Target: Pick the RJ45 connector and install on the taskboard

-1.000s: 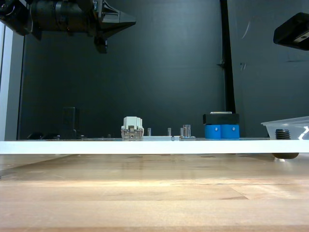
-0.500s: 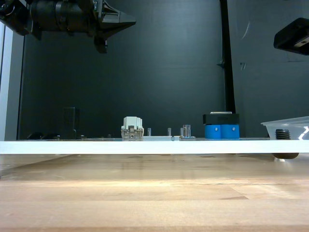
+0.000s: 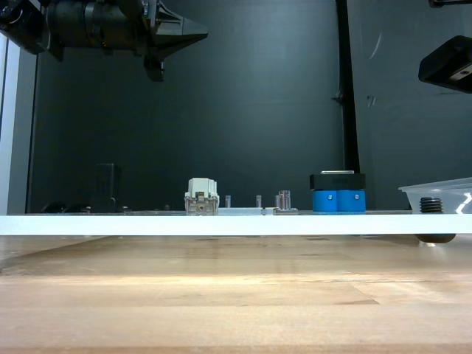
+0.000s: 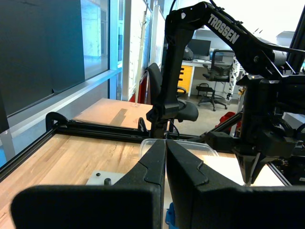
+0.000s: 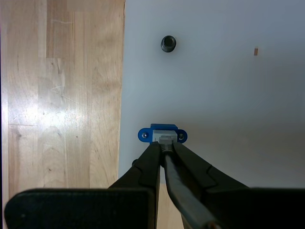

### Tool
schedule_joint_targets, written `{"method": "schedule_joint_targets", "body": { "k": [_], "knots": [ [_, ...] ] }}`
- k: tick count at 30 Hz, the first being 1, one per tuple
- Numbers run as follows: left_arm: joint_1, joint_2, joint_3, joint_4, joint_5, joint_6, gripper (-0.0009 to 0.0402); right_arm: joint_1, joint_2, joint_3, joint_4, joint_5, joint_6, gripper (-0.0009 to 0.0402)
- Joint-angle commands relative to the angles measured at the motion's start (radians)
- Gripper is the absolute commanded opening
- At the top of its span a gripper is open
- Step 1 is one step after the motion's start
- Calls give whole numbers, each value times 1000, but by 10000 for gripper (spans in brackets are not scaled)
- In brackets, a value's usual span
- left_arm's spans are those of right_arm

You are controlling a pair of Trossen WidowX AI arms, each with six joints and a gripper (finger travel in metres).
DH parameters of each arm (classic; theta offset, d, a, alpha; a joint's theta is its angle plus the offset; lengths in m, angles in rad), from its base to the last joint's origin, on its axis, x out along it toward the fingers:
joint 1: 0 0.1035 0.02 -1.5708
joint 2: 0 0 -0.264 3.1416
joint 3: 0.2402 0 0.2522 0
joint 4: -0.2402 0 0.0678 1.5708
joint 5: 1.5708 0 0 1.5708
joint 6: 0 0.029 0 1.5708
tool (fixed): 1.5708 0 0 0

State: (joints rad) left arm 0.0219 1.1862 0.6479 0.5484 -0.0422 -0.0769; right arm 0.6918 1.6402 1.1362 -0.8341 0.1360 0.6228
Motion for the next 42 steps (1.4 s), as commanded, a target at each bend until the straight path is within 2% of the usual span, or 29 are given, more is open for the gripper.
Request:
{"method": "schedule_joint_targets", "body": {
  "k": [1, 13, 22, 35, 40, 42],
  "knots": [
    [0, 0, 0, 0, 0, 0, 0, 0, 4, 2, -3, -6, 0, 7],
    [0, 0, 0, 0, 0, 0, 0, -5, -1, 48, -50, 6, 10, 95],
    [0, 0, 0, 0, 0, 0, 0, -7, -51, 74, -106, 0, 21, 138],
    [0, 0, 0, 0, 0, 0, 0, -28, -143, 61, -134, 2, 35, 143],
    [0, 0, 0, 0, 0, 0, 0, -143, -250, 21, -125, 4, -14, 135],
    [0, 0, 0, 0, 0, 0, 0, -195, -295, 6, -121, 36, -61, 131]
  ]
}}
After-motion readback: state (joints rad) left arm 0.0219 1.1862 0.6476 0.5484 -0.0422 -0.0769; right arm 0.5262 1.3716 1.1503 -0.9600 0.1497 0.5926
